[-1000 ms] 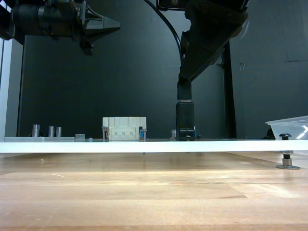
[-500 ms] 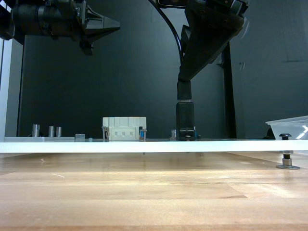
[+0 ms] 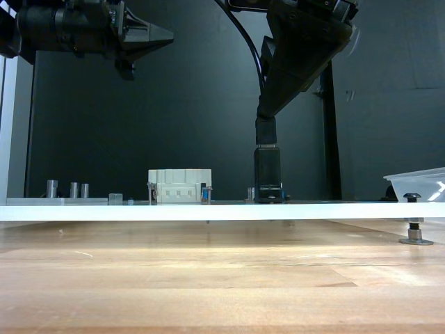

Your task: Remove the USB connector from the USB hub and place in the container

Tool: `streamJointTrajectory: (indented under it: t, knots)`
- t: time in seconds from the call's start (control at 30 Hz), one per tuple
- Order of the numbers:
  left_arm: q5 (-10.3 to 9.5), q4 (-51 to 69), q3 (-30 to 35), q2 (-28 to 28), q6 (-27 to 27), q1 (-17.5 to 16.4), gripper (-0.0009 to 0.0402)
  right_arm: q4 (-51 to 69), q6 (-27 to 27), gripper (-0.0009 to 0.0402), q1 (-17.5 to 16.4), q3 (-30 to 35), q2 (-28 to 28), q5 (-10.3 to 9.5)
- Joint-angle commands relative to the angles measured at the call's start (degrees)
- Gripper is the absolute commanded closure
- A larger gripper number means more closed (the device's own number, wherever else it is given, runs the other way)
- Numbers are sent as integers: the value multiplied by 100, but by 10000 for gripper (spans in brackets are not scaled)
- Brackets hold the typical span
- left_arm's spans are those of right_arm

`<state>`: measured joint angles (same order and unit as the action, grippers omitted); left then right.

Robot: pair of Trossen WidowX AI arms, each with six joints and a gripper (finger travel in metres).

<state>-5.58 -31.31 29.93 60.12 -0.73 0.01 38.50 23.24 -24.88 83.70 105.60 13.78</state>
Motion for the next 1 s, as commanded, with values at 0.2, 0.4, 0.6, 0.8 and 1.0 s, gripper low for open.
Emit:
streamJointTrajectory:
  t: [0.2,0.4,0.6,0.8,1.0]
  knots:
    - [0,-2,2,0,0,-2,392,219,-22,393,79,111,57,-37]
    - [2,-4,2,0,2,0,392,481,-168,393,133,378,181,-127]
    - [0,-7,2,0,0,-2,392,586,-254,393,168,560,295,-225]
    - [0,-2,2,0,2,0,392,634,-225,393,177,557,293,-227]
    - [0,-2,2,0,0,-2,392,595,-225,393,175,518,260,-166]
